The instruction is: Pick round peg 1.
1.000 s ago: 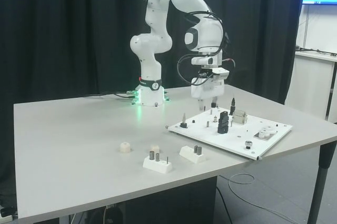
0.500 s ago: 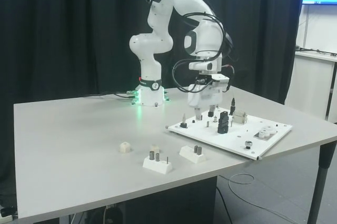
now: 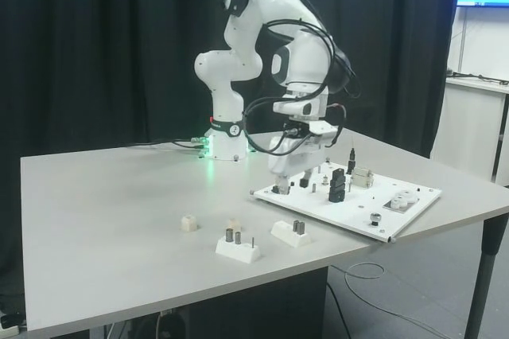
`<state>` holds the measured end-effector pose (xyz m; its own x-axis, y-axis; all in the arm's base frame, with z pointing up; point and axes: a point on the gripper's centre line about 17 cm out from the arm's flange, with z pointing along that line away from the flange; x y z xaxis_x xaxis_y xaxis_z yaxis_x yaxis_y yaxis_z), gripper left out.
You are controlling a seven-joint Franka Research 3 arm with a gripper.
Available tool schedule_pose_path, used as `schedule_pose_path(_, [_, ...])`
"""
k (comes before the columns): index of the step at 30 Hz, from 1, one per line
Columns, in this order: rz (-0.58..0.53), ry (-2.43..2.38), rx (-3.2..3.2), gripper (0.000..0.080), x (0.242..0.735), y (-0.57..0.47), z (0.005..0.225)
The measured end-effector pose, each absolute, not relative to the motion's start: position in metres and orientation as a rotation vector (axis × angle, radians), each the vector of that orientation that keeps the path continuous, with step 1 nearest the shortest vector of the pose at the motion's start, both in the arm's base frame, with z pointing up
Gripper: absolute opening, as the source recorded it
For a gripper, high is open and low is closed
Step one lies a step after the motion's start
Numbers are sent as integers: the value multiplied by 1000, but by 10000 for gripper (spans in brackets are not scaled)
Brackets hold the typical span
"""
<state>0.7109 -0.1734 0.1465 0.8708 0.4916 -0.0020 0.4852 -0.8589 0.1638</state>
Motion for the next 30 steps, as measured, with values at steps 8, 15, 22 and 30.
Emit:
schedule_pose_path(8, [13, 779, 2885, 800, 719, -210, 143])
schedule_pose_path(15, [-13, 792, 2903, 800, 721, -234, 134])
schedule_pose_path(22, [-39, 830, 2929, 800, 718, -248, 117])
schedule_pose_path(30, [-64, 853, 2959, 800, 710, -256, 88])
